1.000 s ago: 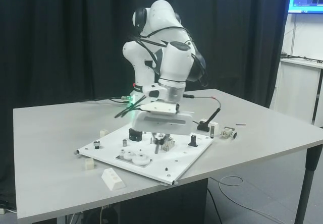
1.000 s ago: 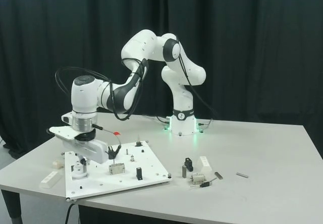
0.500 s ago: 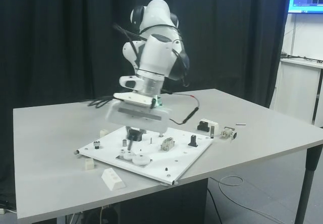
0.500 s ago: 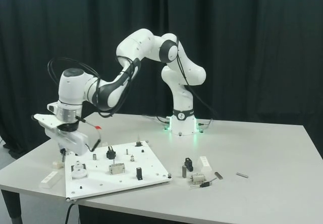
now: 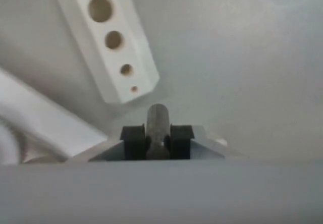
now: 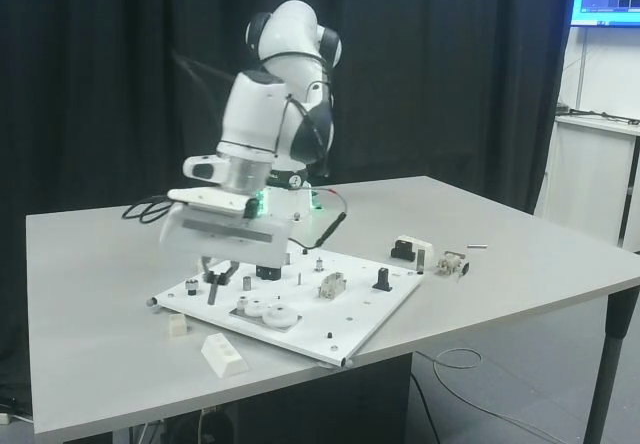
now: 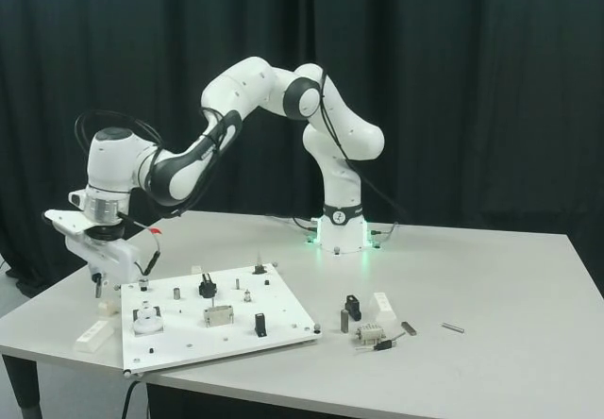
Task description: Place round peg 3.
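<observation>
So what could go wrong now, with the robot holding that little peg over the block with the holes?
The gripper holds the round peg beside the white block, not over a hole, so it could come down on bare table. The block has four holes of different widths close together; the peg might meet the wrong one and jam or sit loose. The block seems to lie loose, so a push from the side might slide it.
</observation>
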